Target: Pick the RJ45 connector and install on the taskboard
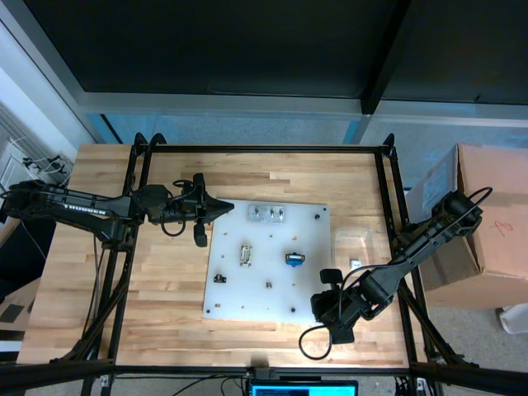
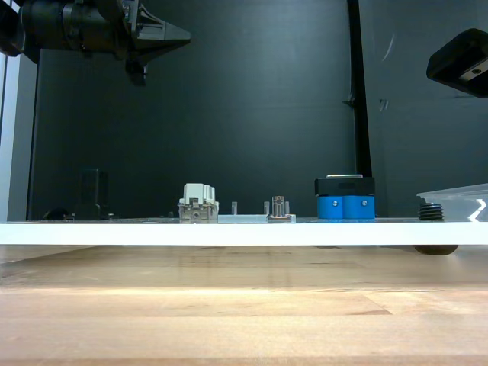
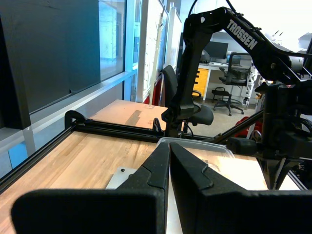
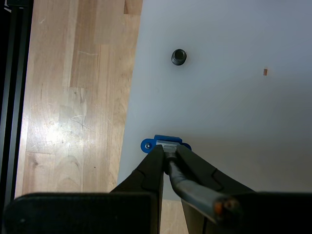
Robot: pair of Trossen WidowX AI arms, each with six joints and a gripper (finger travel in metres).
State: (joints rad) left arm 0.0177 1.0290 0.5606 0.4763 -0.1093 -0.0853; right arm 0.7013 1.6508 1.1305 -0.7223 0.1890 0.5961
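My right gripper (image 1: 323, 304) hangs over the near right part of the white taskboard (image 1: 256, 289). Its fingers are shut on the RJ45 connector (image 4: 168, 152), a thin grey plug whose lead runs back between them. In the right wrist view the blue seat (image 4: 165, 143) shows just past the plug's tip. That seat (image 1: 294, 259) stands on the board, blue with a dark top (image 2: 345, 200). Part of my right arm (image 2: 460, 61) shows well above board height, so the plug is clear of its seat. My left gripper (image 1: 224, 209) is shut on nothing, high over the board's left edge (image 2: 179, 32).
A grey connector block (image 1: 245, 256) and a clear fixture (image 1: 268, 214) stand on the board. A clear plastic tray (image 1: 356, 241) lies right of the board. A cardboard box (image 1: 487, 223) sits beyond the table's right edge. Black frame rails (image 1: 264, 149) ring the table.
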